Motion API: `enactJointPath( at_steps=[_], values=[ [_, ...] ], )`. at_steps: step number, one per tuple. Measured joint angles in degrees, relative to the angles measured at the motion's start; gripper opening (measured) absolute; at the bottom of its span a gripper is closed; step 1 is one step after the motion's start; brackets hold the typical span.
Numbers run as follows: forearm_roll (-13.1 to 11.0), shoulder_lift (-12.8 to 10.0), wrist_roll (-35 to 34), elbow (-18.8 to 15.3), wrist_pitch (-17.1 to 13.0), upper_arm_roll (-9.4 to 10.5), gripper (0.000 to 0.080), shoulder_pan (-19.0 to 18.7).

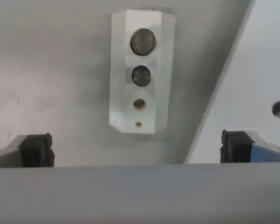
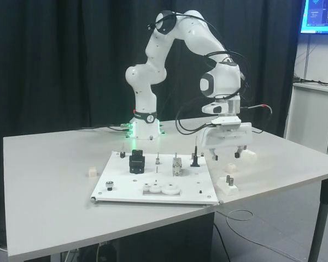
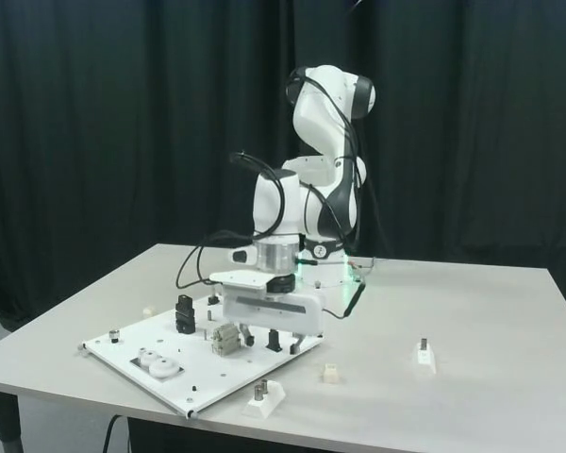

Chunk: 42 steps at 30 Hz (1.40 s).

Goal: Pick round peg 3.

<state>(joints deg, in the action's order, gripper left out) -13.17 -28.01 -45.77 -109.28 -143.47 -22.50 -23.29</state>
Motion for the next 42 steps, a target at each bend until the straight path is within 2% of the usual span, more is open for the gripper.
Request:
enactJointPath(
  at_steps=[10, 21, 32, 42],
  values=[
    [0.00, -3.45, 0.73, 2.69, 0.08, 1.43, 0.0800, 1.37],
    [0.00, -6.37, 2.38, 5.06, 0.08, 3.90, 0.0800, 4.13],
    [0.00, -8.10, 2.84, 6.58, 0.08, 5.93, 0.0800, 6.39],
    [0.00, -9.13, 2.91, 7.56, 0.08, 6.54, 0.0800, 7.09]
  ],
)
